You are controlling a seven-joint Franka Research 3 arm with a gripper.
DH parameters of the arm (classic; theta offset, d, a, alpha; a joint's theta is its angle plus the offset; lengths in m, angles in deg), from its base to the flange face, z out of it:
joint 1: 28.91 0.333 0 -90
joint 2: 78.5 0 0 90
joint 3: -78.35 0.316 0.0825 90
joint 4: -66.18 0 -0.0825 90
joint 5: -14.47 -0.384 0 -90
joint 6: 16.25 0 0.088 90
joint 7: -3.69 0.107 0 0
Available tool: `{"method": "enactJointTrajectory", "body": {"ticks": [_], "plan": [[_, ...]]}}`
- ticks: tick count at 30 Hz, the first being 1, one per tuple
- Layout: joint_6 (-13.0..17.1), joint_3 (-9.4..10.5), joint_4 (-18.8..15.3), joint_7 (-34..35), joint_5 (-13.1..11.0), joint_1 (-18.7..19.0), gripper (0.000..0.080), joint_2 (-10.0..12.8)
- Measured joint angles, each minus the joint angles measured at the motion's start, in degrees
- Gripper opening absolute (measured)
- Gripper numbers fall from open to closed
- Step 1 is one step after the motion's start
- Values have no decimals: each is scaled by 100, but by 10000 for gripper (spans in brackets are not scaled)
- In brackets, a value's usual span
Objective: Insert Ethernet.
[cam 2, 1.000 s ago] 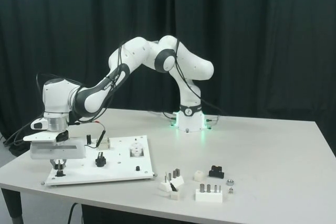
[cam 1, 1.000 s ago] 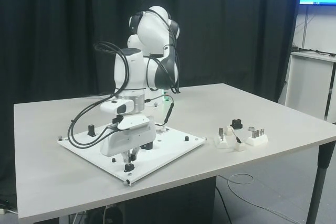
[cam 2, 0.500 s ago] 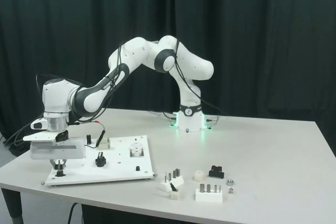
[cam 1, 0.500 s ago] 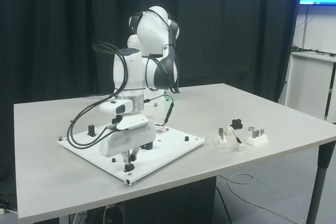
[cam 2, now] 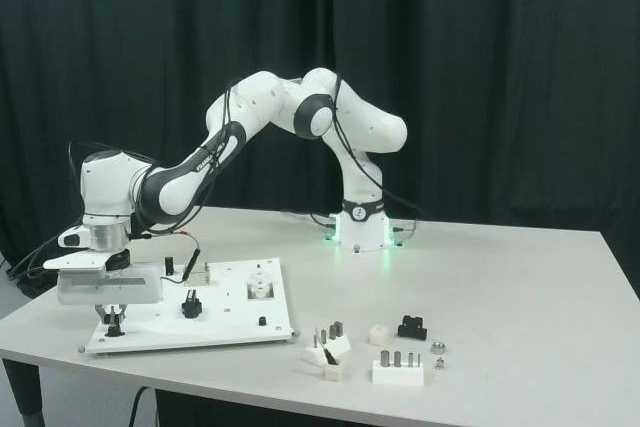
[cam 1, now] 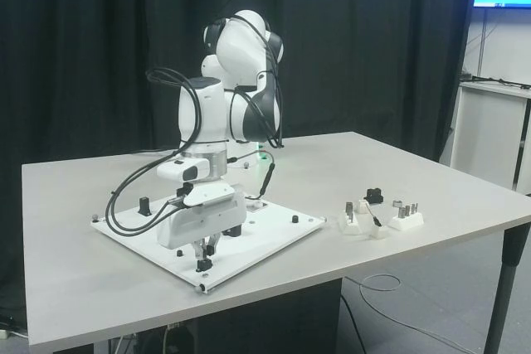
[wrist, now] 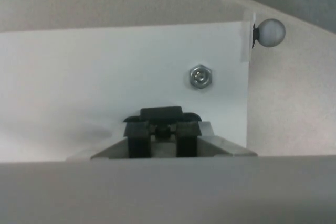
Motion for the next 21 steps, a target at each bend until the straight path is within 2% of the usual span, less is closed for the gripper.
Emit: {"method": "enactJointTrajectory", "body": {"ticks": [10,11,16,17,21], "plan": [[-41,-40,35,-7,0,14,123,1],[-61,-56,48,-7,0,19,376,0],[-218,-116,141,-7,3,27,376,0],[-259,-130,164,-7,3,27,659,0],[-365,-162,236,-7,3,28,659,-1]]}}
